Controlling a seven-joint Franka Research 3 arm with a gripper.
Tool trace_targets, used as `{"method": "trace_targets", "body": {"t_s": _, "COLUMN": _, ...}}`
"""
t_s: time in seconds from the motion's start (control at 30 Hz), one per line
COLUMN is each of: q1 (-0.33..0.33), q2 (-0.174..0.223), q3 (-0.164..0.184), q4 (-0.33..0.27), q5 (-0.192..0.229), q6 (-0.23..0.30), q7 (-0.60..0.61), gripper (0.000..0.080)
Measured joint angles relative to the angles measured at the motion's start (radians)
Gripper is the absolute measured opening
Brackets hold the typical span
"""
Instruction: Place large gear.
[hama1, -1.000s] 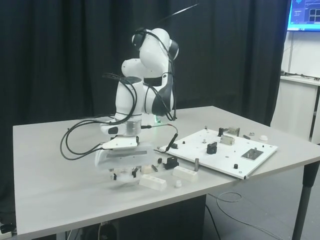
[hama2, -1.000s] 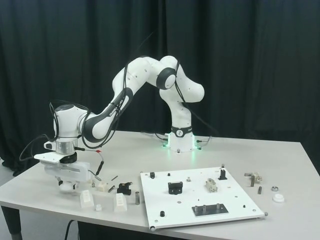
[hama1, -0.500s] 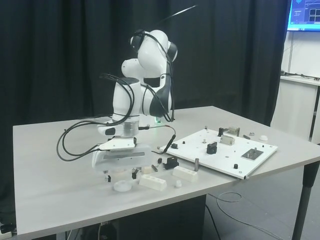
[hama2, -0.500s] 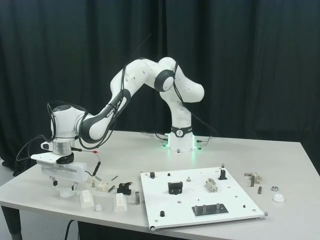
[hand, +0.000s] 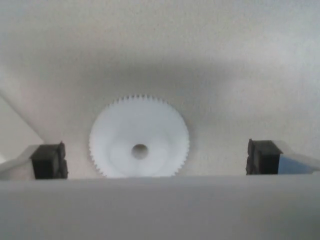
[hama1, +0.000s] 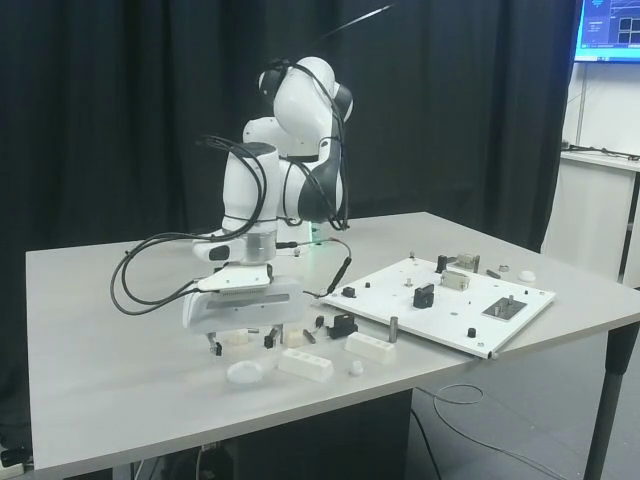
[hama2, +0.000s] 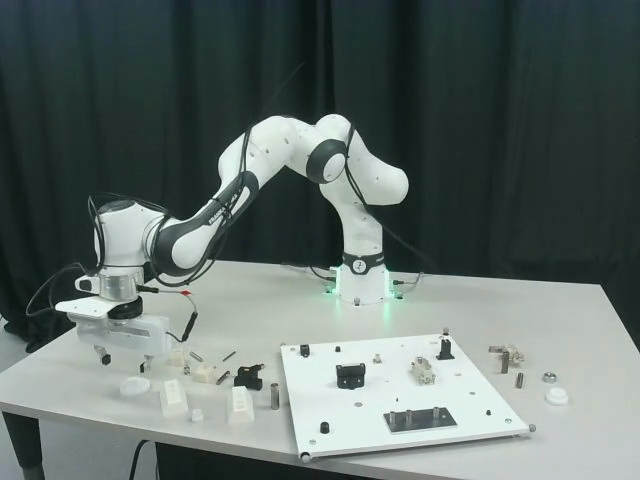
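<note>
wrist view: flat white plastic large gear (hand: 139, 137), round, fine teeth all round the rim, small centre bore, lies face-up on the matte grey counter (hand: 225, 60). Gripper (hand: 155, 160) spread wide, released, holding nothing; black pads (hand: 48, 161) stand clear of the rim on both sides. Gear sits between the fingertips but closer to one pad than the other. No long axis, it is a disc.

first room view: gripper (hama1: 241, 343) hangs above the counter (hama1: 100, 300), near its front edge. Gear (hama1: 243, 372) lies on the counter right below and slightly nearer the camera, not touching the fingers. White arm bent low over it, black cables looped beside the wrist. Long white rectangular block (hama1: 305, 364) lies just beside the gear. White flat assembly board (hama1: 450, 300) with black fixtures and pegs lies well apart, toward the far end.

second room view: gripper (hama2: 125, 352) open, empty, above the gear (hama2: 135, 386); gear flat on the counter (hama2: 480, 300), apart from the fingertips. Small white blocks (hama2: 173, 397) beside it, board (hama2: 400, 400) well apart.

judgement: gear looks set down off the board. A regrasp would be a straight drop, fingers closing across the rim; smooth thin plastic, may slip.
</note>
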Motion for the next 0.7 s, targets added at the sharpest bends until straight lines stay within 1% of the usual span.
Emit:
{"method": "trace_targets", "body": {"t_s": 0.43, "q1": -0.003, "q2": -0.002, "q3": -0.011, "q4": 0.073, "q5": -0.001, "q6": -0.106, "q7": -0.007, "gripper": 0.0800}}
{"method": "trace_targets", "body": {"t_s": 0.7, "q1": -0.003, "q2": -0.004, "q3": -0.018, "q4": 0.105, "q5": -0.002, "q6": -0.149, "q7": -0.009, "gripper": 0.0800}}
